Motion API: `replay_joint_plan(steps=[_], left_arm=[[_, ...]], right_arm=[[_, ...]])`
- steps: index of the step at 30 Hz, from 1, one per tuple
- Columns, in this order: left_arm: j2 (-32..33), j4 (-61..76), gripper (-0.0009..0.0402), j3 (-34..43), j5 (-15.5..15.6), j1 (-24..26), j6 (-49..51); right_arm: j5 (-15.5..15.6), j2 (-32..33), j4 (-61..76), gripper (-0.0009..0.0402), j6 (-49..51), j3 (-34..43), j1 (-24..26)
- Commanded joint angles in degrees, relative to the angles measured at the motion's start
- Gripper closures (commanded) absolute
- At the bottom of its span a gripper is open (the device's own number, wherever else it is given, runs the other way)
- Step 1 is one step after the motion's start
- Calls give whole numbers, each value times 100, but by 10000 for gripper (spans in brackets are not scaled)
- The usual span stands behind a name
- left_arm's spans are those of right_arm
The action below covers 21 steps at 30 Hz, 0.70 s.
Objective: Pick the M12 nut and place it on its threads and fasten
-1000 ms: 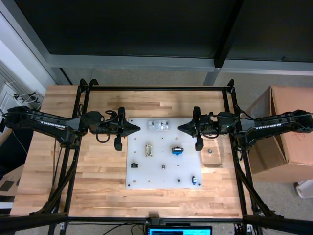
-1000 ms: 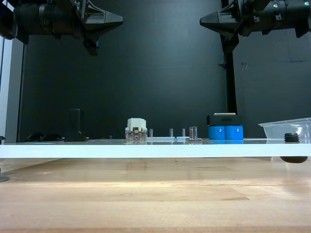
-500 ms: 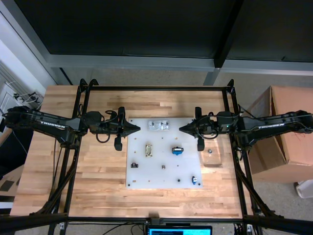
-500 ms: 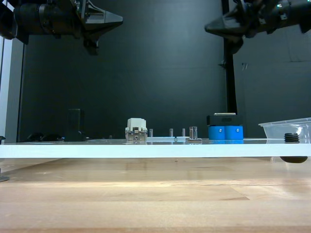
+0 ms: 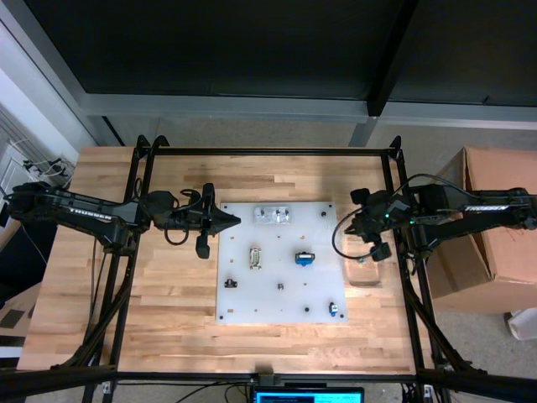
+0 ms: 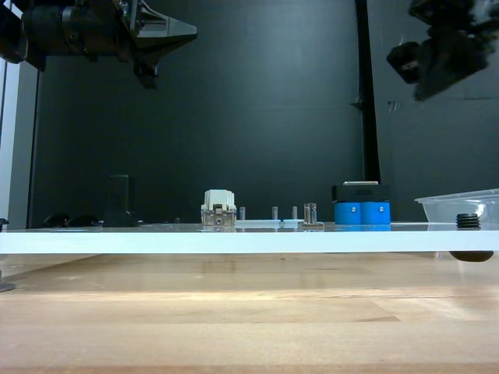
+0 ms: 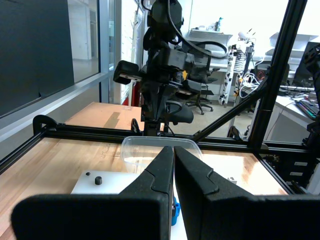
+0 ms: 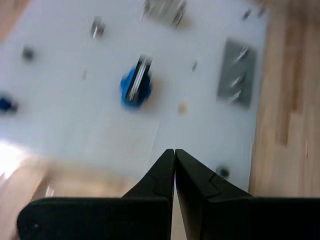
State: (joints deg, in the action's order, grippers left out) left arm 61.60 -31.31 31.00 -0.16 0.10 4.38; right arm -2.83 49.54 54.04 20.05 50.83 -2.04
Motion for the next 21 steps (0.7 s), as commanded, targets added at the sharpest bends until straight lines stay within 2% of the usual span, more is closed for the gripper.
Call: replay_joint_plan(steps=[1,3,5,11,16,21], left_arm=[[0,-4,393,2,-2,0,0],[0,-2,393,2,-2,-2,-2],[0,-2,393,0,-2,-2,0],[0,-2,393,2,-2,0,0],[0,-4,393,0,-2,-2,-2],[0,-2,393,0,-2,-2,0]], right_arm=[[57,177,662,393,332,212,-9],[299,374,1106,393,654,356,-13],[409,581,1478,393,837,452,-22],[389,1128,2234,375,1502,470,-162],[365,1281,2258,326,1945,365,-503],[85,1294,1816,263,1934,-59,-935]])
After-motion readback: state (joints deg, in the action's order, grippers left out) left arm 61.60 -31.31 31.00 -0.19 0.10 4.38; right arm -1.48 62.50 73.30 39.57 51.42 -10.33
